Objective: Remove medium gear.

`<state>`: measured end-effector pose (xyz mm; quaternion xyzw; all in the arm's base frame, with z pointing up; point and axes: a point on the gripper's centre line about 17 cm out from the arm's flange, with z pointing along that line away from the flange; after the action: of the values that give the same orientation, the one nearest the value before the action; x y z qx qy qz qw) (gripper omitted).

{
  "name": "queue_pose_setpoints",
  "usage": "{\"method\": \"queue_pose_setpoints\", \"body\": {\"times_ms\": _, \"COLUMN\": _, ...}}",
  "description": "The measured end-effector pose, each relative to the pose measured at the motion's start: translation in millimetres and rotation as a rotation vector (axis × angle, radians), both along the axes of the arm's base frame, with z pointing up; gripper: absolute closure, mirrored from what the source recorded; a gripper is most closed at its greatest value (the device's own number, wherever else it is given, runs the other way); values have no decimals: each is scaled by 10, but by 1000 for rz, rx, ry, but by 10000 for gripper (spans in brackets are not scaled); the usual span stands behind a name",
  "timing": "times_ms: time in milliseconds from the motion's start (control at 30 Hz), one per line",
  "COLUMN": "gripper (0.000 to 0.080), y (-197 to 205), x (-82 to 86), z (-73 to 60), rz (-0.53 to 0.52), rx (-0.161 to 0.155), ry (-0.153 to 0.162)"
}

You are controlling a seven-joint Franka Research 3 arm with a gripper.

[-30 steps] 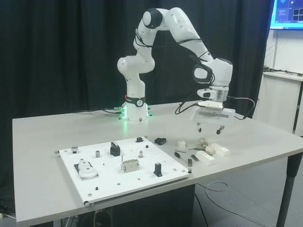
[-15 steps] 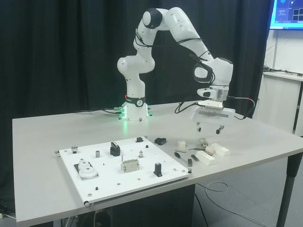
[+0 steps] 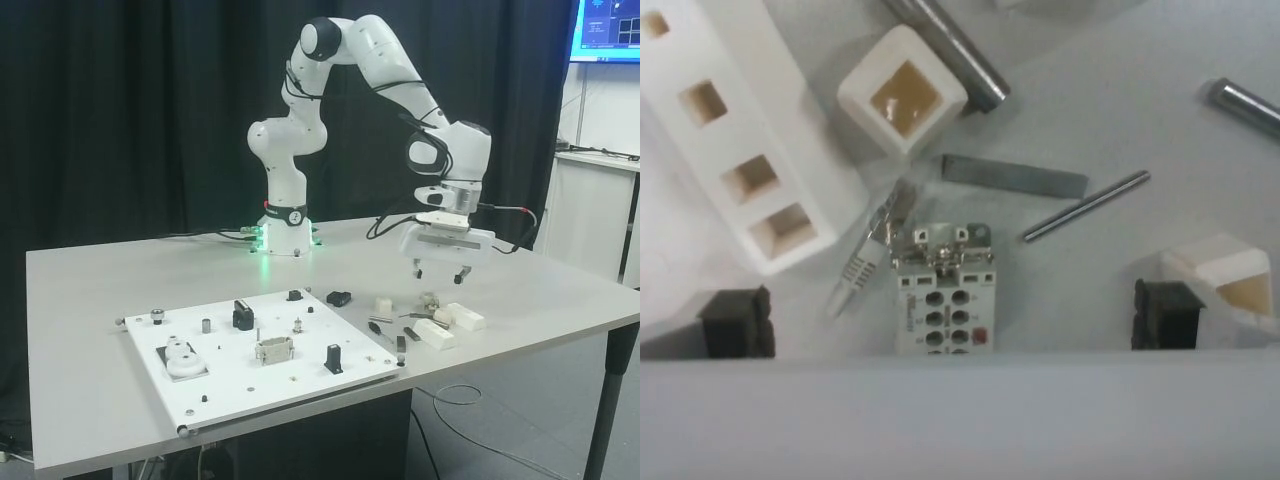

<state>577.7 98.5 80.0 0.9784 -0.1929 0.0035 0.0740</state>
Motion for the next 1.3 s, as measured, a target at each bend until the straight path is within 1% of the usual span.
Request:
{"method": "queue_pose_setpoints", "body": {"times_ms": 500, "gripper": 3, "y": -90, "x": 84, "z": 28, "rz": 59, "rx": -2, "ry": -1}}
{"method": "queue_pose_setpoints", "body": {"times_ms": 767, "gripper": 3, "y": -118, "x": 100, "z": 11, "rz": 56, "rx": -2, "ry": 1}}
{"method": "queue_pose_setpoints", "body": {"times_ms": 1067, "gripper": 3, "y": -119, "x": 104, "z": 8, "rz": 95, "rx": -2, "ry": 7}}
{"method": "queue_pose_setpoints", "body": {"times_ms": 1300, "gripper": 3, "y": -107, "x": 119, "z": 21, "rz": 107, "rx": 0, "ry": 5}}
